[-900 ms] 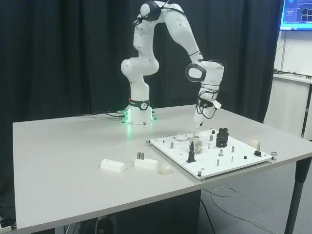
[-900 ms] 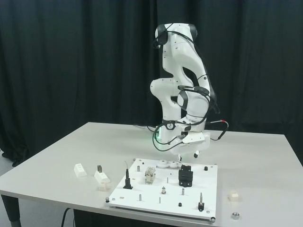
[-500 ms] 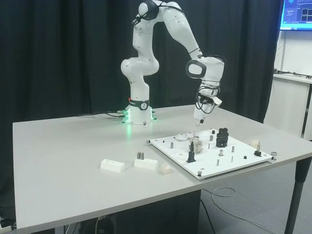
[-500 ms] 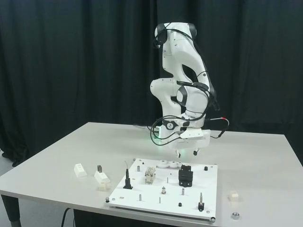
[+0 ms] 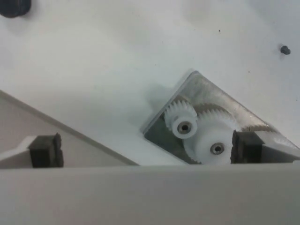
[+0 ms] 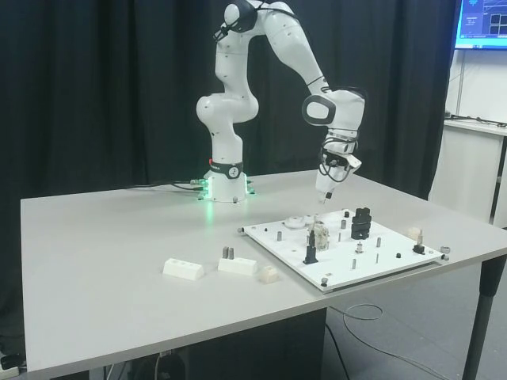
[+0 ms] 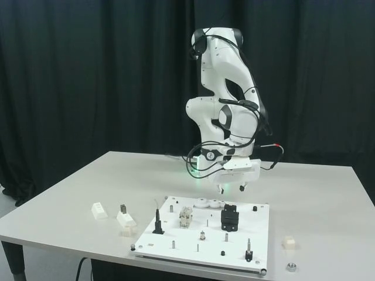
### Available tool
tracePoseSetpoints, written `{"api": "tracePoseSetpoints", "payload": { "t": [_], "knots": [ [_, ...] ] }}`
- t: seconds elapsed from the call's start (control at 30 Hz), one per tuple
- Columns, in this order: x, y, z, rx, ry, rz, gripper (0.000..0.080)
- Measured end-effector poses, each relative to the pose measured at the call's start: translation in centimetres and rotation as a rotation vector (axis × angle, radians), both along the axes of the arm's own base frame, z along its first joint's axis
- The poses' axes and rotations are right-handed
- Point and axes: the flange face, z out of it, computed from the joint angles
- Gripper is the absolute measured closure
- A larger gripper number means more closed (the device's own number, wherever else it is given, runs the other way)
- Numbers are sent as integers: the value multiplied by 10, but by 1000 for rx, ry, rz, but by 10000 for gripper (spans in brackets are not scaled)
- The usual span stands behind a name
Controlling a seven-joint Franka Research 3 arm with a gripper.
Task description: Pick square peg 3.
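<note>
Claw spread and empty, hovering above 2 white gears on white board; square peg 3 not yet gripped.

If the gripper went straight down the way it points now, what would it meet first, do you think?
Most likely the white gears at the board's far edge: the wrist view shows them under the open gripper, one finger over the larger gear. Depth is uncertain.

White arm hangs above the white board.
</note>
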Motion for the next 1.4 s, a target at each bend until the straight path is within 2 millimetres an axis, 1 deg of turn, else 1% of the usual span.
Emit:
{"api": "tracePoseSetpoints", "payload": {
  "t": [0.7,1.4],
  "knots": [
    [3,0,4,-3,4,10,3],
    [9,-7,7,1,0,14,3]
  ]
}}
